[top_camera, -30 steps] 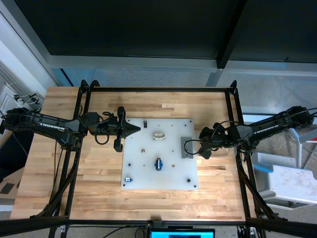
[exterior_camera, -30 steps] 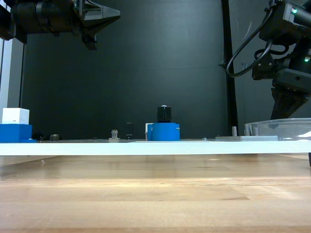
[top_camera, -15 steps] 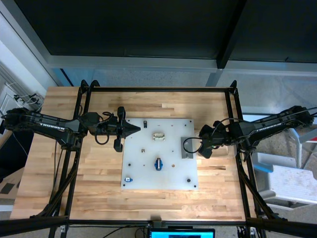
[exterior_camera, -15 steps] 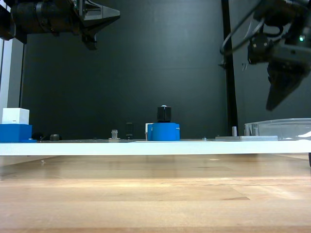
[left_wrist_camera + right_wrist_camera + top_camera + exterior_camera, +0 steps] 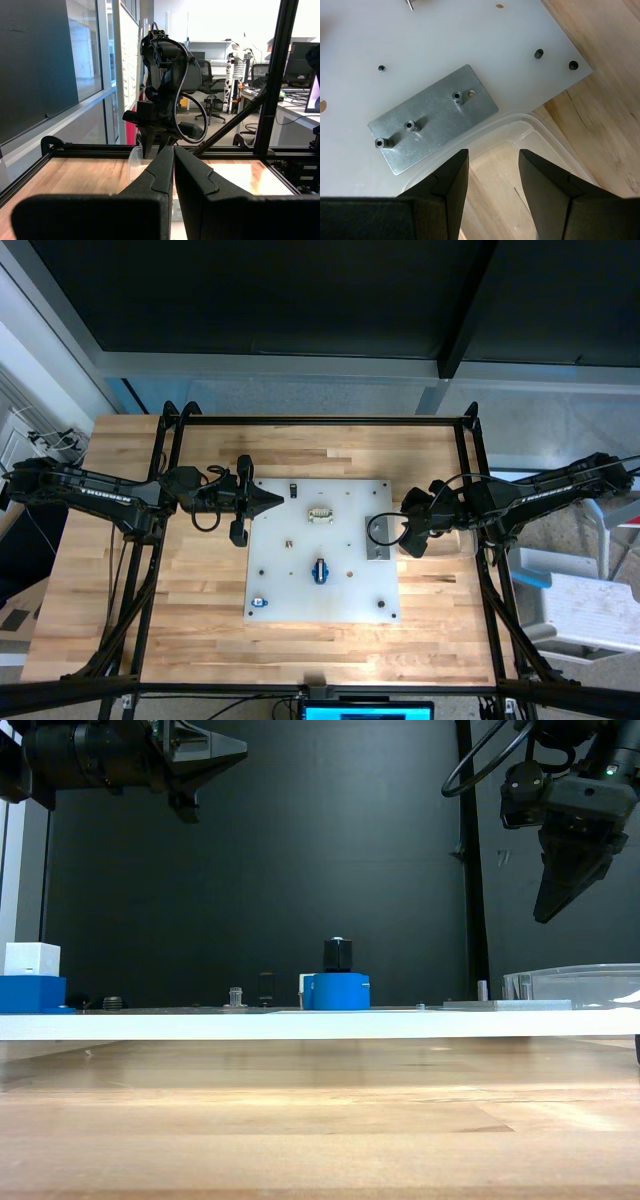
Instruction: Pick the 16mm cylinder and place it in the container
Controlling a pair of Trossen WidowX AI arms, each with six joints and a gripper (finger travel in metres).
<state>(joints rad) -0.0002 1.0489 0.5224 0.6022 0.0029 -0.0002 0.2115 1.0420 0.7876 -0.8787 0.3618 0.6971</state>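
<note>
Even overhead light on the white board (image 5: 290,590): bright, with barely a shadow beside it. From table height the board's edge glows against a black backdrop (image 5: 400,850), and the tabletop (image 5: 320,1140) in front of the board goes soft. The left gripper (image 5: 173,148), pressed closed above the board's left edge, is a dark shape against a glaring daylit room. The right gripper (image 5: 492,156), parted just off the board's right edge, looms soft, while the board beneath is crisp.

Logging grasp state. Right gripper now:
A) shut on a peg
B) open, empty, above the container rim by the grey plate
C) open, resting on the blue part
B: the right wrist view shows the right gripper with fingers apart and nothing between them, over the container rim beside the grey plate. The left gripper hangs shut above the white board at its left edge.
</note>
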